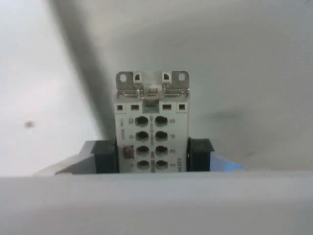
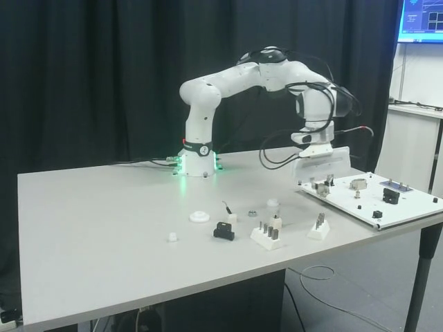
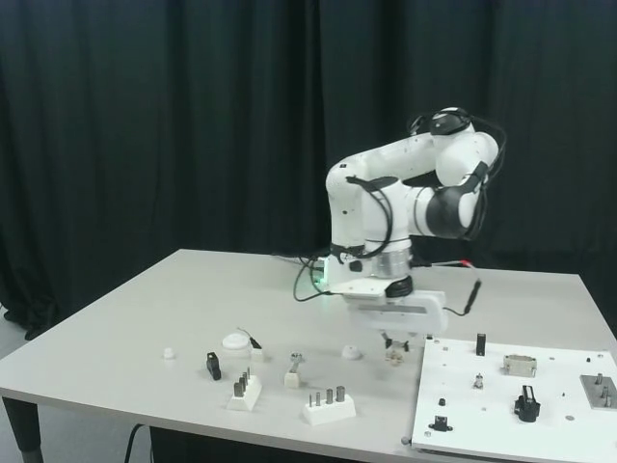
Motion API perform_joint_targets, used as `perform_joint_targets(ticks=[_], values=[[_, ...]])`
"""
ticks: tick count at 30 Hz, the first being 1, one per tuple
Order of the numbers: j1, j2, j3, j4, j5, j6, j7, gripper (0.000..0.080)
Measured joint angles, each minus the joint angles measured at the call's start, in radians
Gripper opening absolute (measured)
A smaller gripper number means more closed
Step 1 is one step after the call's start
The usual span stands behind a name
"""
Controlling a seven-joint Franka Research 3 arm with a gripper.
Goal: Insert waterproof.
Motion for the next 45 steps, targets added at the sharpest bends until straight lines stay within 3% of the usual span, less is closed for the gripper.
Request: perform_joint_targets(ticks=[27, 45], values=[[0.180, -0.004, 0.000, 0.161, -0.088, -0.007, 0.564, 0.0305], [0.203, 0.001, 0.020, 0.289, -0.140, 0.026, 1.073, 0.0305]])
